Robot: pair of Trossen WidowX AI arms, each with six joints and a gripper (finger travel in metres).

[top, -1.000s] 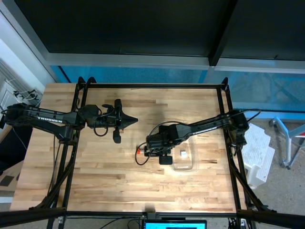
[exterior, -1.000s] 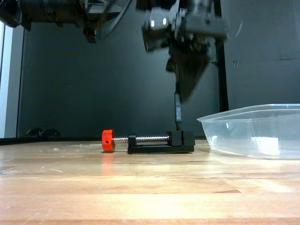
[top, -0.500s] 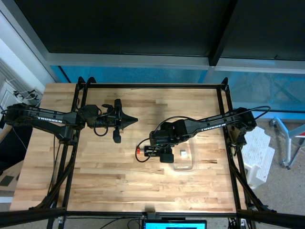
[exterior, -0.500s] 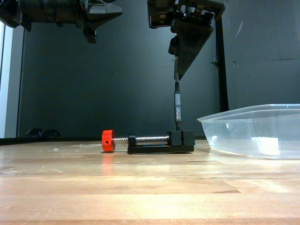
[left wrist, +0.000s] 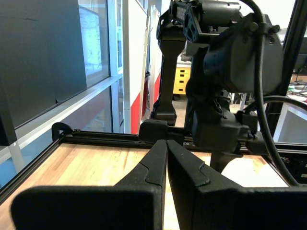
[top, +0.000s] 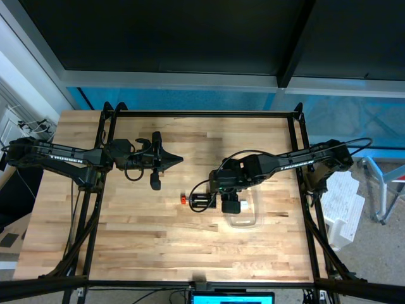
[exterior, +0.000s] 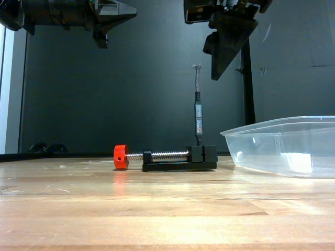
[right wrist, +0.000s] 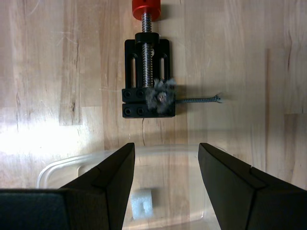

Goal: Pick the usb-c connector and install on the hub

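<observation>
The hub (exterior: 180, 158) is a black block with an orange-red knob, lying on the wooden table beside the tray; it also shows as the hub (top: 201, 201) and the hub (right wrist: 147, 79). The usb-c connector (exterior: 198, 117) stands upright in the hub's block end, its frayed cable stub pointing up, and from above it is the usb-c connector (right wrist: 163, 97). My right gripper (exterior: 217, 73) hangs open above and just right of it, touching nothing; it also shows as the right gripper (right wrist: 166, 149) and the right gripper (top: 231, 202). My left gripper (top: 177, 159) is shut and parked high at the left.
A clear plastic tray (exterior: 282, 146) sits right of the hub, holding a tiny white square piece (right wrist: 142, 201). The tray (top: 253, 218) lies under the right gripper's outer side. A black frame borders the table.
The right gripper opened off the connector, rose and shifted right toward the tray. The connector stays standing in the hub. The left arm has not moved.
</observation>
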